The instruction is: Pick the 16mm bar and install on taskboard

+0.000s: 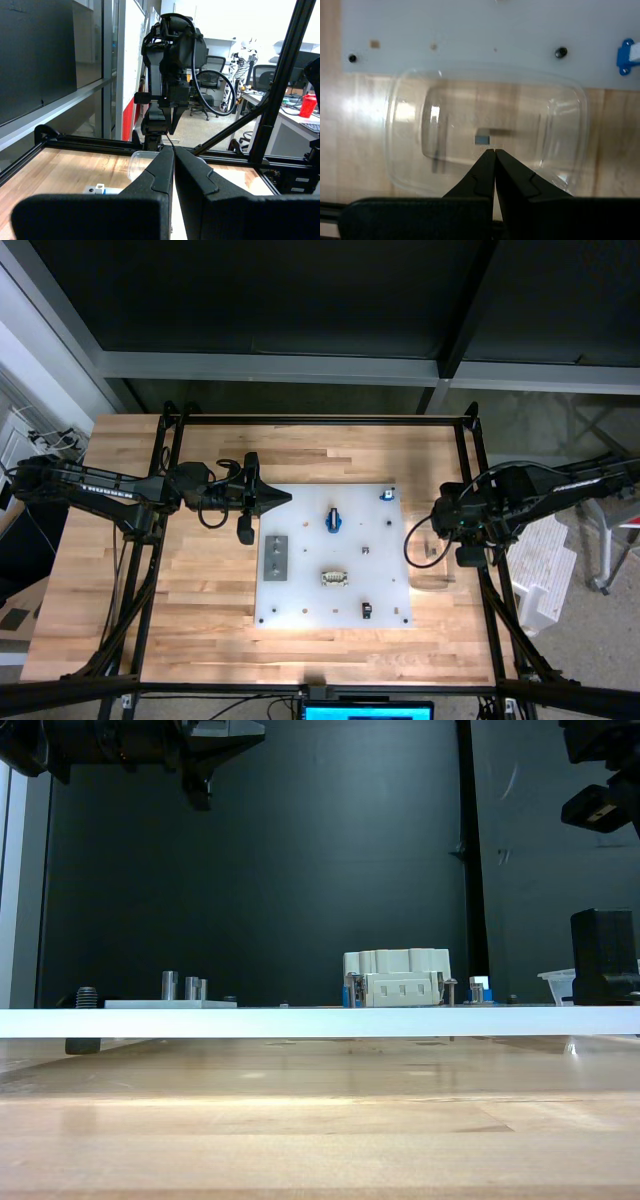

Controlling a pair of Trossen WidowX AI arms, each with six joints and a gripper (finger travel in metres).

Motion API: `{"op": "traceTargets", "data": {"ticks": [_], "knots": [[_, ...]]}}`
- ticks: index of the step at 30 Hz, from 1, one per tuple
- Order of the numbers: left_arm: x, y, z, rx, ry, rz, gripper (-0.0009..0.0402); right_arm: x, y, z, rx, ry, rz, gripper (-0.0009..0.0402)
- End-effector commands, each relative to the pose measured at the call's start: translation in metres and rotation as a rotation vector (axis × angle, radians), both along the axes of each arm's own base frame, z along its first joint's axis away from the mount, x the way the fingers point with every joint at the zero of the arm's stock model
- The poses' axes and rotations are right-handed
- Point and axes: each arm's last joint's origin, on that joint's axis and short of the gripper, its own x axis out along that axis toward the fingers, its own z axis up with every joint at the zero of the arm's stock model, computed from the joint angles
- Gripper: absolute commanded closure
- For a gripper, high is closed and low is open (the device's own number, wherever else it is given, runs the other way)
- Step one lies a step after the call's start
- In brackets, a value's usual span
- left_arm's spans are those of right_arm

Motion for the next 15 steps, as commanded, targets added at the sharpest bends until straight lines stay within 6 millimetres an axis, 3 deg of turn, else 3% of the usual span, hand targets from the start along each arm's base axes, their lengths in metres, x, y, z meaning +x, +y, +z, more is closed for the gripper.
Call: {"op": "traceTargets", "data": {"ticks": [1, 8, 15], "knots": [[0.000, 0.000, 0.000, 0.000, 0.000, 0.000, 0.0393, -0.002, 0.003, -0.001, -0.008, 0.009, 0.016, 0.0393], [0.000, 0.000, 0.000, 0.000, 0.000, 0.000, 0.0393, -0.004, 0.009, -0.007, -0.031, 0.029, 0.007, 0.0371], [0.000, 0.000, 0.000, 0.000, 0.000, 0.000, 0.0393, -0.006, 0.011, -0.021, -0.037, 0.071, -0.012, 0.0287]]}}
